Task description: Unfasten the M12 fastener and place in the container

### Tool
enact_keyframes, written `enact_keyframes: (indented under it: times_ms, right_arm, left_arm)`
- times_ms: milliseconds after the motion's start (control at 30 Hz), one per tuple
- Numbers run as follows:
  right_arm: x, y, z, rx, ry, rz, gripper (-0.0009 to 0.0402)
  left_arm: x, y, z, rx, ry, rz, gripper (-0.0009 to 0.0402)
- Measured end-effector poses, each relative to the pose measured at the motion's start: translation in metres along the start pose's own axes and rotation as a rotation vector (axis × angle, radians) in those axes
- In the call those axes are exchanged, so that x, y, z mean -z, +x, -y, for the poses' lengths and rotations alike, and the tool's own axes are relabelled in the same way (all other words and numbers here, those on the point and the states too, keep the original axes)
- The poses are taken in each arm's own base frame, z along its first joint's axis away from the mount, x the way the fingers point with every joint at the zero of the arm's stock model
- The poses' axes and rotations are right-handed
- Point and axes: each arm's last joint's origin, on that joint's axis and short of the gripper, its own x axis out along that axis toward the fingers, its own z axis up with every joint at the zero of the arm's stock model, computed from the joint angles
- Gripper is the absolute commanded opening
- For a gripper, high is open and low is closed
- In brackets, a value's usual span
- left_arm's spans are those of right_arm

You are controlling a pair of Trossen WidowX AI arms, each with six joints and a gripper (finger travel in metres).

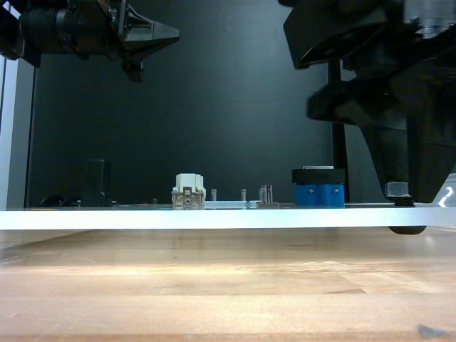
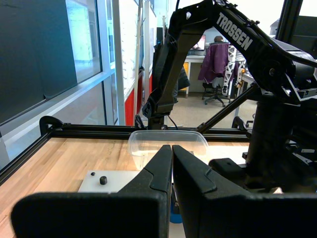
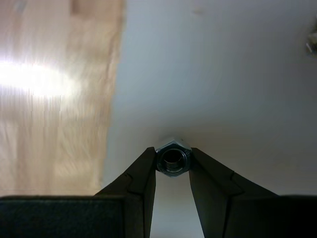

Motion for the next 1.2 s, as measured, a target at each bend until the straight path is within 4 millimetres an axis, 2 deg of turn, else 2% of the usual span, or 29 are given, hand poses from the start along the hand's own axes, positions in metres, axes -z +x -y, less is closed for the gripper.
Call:
enact_keyframes:
  times_ms: [167,300,533,933,1200]
  right_arm:
    - [0.0,0.0,0.0,-0.001,-0.262,-0.001,0.0016]
    - [0.0,0.0,-0.001,-0.004,-0.36,0.0,0.0016]
    - [0.0,-0.003,-0.001,-0.006,-0.367,0.003,0.0016]
    - [0.003,-0.036,0.002,-0.012,-0.349,0.081,0.0016]
    - [0.005,-0.05,0.006,-0.011,-0.337,0.112,0.0016]
  left_arm:
    - [0.0,0.0,0.0,0.0,0.0,0.0,0.0]
    - [0.0,0.0,0.0,0.0,0.0,0.0,0.0]
    - [0.0,0.0,0.0,0.0,0.0,0.0,0.0]
    - [0.0,0.0,0.0,0.0,0.0,0.0,0.0]
    - [0.0,0.0,0.0,0.0,0.0,0.0,0.0]
